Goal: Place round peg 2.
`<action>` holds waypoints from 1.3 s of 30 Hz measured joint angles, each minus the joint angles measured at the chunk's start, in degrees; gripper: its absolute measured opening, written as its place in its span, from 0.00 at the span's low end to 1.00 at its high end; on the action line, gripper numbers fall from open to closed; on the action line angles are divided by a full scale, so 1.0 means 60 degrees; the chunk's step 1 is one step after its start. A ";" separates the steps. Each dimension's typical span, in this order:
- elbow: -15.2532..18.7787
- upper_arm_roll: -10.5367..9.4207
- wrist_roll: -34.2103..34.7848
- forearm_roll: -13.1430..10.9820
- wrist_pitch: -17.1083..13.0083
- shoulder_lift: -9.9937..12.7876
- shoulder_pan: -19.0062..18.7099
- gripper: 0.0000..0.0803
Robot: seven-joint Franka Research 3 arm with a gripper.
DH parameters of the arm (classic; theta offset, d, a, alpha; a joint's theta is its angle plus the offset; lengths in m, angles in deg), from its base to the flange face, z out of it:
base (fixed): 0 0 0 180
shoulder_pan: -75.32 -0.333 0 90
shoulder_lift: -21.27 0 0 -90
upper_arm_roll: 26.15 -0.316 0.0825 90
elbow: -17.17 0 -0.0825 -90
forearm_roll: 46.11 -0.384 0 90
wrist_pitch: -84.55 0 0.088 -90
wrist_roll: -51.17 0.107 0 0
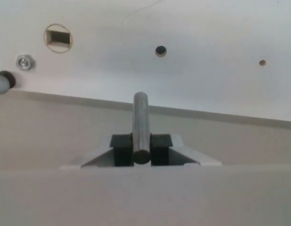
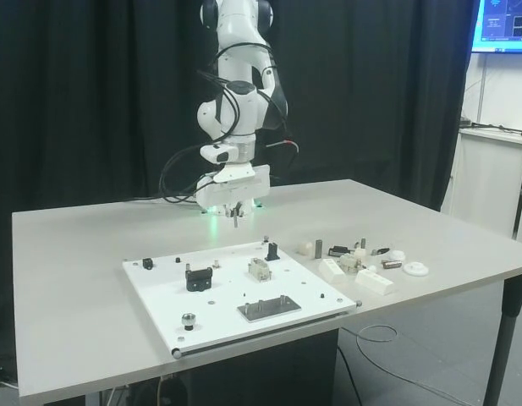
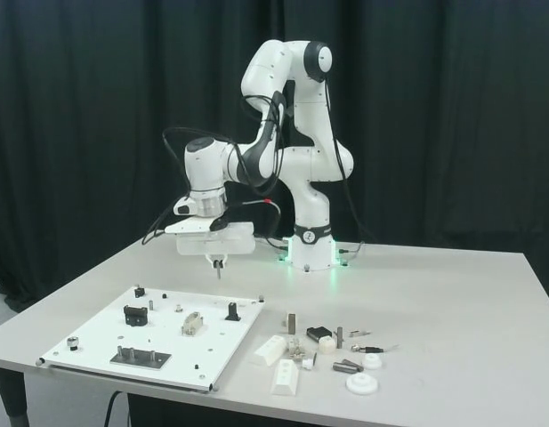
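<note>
1 unmarked peg (image 1: 141, 127) in gripper (image 1: 141, 149)

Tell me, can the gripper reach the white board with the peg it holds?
Probably yes. The gripper hangs above the far edge of the board with the peg, and nothing stands between them.

The flat grey table (image 2: 74, 245) bears a square white assembly board (image 2: 235, 292), scattered small white and black parts (image 2: 362, 262), and the arm's base (image 3: 311, 253).

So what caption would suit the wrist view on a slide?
Gripper shut on a round peg, held above the white board's edge.
</note>
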 joint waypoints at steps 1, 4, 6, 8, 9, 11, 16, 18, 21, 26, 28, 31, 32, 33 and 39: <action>-0.0004 0.0000 0.0011 0.0016 0.0016 -0.0020 0.0000 0.09; -0.0012 0.0000 0.0017 0.0048 0.0038 -0.0062 0.0000 0.09; -0.0016 0.0000 0.0019 0.0064 0.0051 -0.0083 0.0000 0.09; -0.0019 0.0000 0.0022 0.0085 0.0059 -0.0094 0.0000 0.09; -0.0022 0.0000 0.0027 0.0094 0.0062 -0.0096 0.0000 0.09; -0.0027 0.0000 0.0036 0.0105 0.0066 -0.0098 0.0000 0.09; -0.0034 -0.0001 0.0043 0.0118 0.0073 -0.0098 0.0000 0.09; -0.0036 -0.0002 0.0043 0.0125 0.0075 -0.0098 0.0000 0.09; -0.0038 -0.0003 0.0044 0.0146 0.0077 -0.0098 -0.0003 0.09; -0.0043 -0.0004 0.0048 0.0166 0.0079 -0.0098 -0.0010 0.09; -0.0045 -0.0005 0.0057 0.0169 0.0079 -0.0098 -0.0011 0.09; -0.0049 -0.0008 0.0073 0.0172 0.0080 -0.0098 -0.0012 0.09; -0.0050 -0.0010 0.0076 0.0173 0.0080 -0.0098 -0.0013 0.09; -0.0052 -0.0011 0.0076 0.0174 0.0080 -0.0098 -0.0014 0.09; -0.0058 -0.0019 0.0079 0.0178 0.0080 -0.0098 -0.0018 0.09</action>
